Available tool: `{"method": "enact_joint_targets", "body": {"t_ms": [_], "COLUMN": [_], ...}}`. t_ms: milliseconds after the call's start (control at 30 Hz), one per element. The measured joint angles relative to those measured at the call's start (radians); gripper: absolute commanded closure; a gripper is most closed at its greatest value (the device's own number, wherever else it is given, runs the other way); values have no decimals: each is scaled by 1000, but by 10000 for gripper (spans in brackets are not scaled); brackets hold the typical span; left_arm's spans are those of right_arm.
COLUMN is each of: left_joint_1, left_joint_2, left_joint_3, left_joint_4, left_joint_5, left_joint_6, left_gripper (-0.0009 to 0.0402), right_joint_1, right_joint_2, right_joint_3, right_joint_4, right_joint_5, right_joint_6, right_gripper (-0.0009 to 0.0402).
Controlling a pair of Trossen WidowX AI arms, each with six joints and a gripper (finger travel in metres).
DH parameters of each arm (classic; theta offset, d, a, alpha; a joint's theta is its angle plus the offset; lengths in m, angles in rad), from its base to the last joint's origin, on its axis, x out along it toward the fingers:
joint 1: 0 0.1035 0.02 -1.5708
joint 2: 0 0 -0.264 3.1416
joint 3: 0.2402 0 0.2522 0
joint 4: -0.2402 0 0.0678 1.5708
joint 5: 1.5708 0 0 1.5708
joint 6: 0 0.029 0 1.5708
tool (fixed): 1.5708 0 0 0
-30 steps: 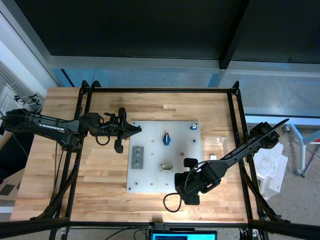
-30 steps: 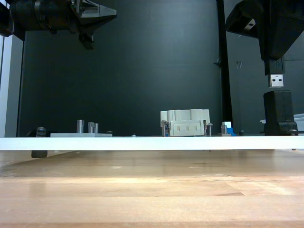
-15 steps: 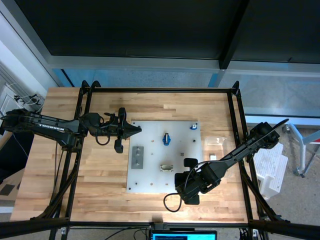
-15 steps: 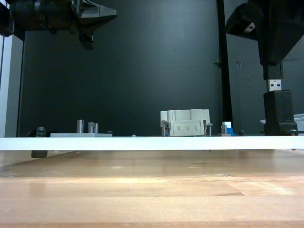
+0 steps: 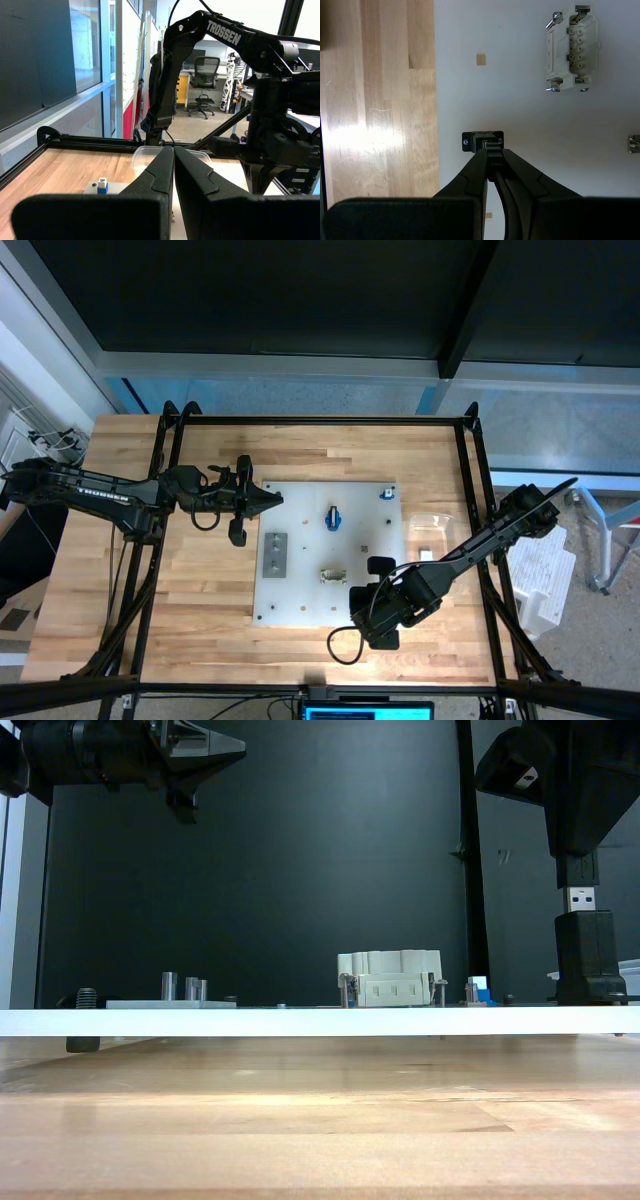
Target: Pick the USB connector and install on taskboard
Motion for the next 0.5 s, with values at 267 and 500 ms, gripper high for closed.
{"method": "enact_joint_targets", "body": {"t_ms": [267,500], "left_joint_1": [0,0], "left_joint_2": [0,0], "left_joint_3": [0,0], "left_joint_4": [0,0], "left_joint_5": [0,0], "left_joint_6": [0,0], "left_gripper": [393,393], "right_joint_1": [2,2], "right_joint_2": [0,0], "right_joint_3": [-4,-14], "right_joint_4": [7,18], "right_joint_5": [-7,-7], "right_joint_6": [-4,-9], "right_gripper": [393,393]}}
